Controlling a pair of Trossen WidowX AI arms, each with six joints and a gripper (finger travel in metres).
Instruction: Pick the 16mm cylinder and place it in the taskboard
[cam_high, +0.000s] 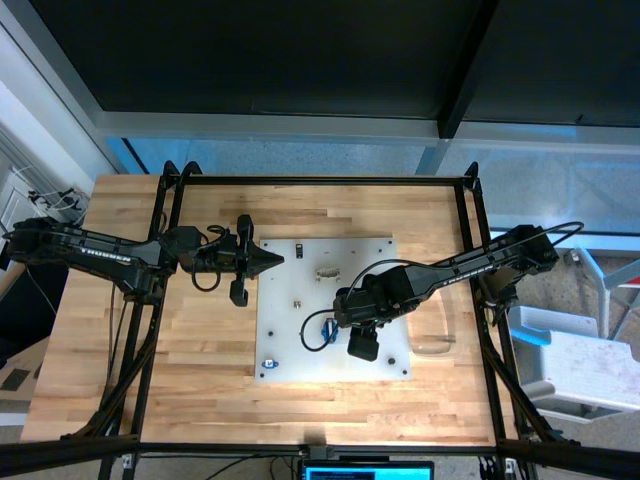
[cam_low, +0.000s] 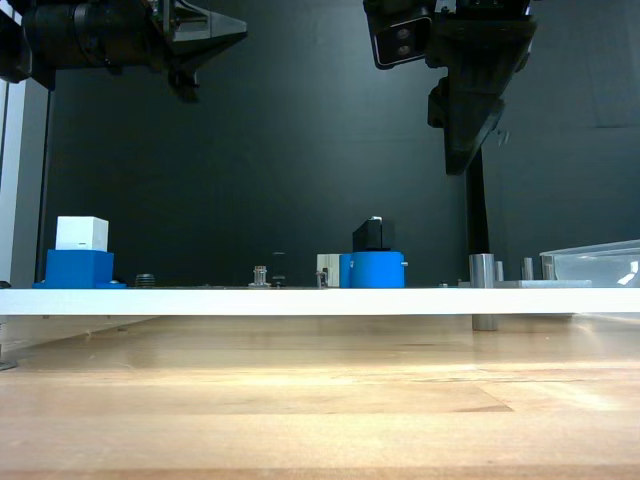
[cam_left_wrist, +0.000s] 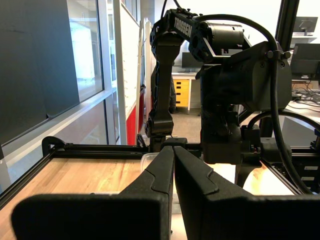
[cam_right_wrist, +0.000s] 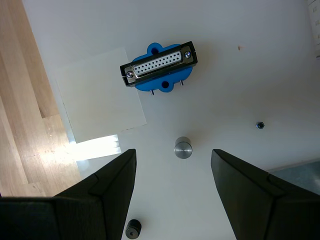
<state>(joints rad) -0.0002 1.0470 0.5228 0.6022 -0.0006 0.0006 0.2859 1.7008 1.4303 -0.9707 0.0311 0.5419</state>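
My right gripper (cam_right_wrist: 172, 155) hangs well above the taskboard (cam_right_wrist: 225, 75), pointing straight down with its jaws spread wide and nothing in them. The cylinder (cam_right_wrist: 183, 148) stands upright on the white plate in the gap between them, a touch nearer one finger than the other. I cannot tell whether it sits loose on the plate or in a hole.

The offset is my main worry. If I drop straight down and close, I judge the nearer finger will reach the peg first and push it, and a peg this small, round and smooth could tip and roll across the plate. A closure too high on it could squirt it out of the pads. Going too low would drive the fingertips into the plate.

Nothing else lies between the jaws. A blue connector (cam_right_wrist: 159, 67) sits beyond the fingertips, well apart from the peg. A dark screw (cam_right_wrist: 132, 229) lies back beside one finger, and a small nut (cam_right_wrist: 259, 125) lies outside the other. I judge none of them blocks a straight descent, though the screw is near enough to catch that finger if I drift.

My left gripper (cam_left_wrist: 173, 150) is parked high by the board's edge, jaws pressed together and empty.
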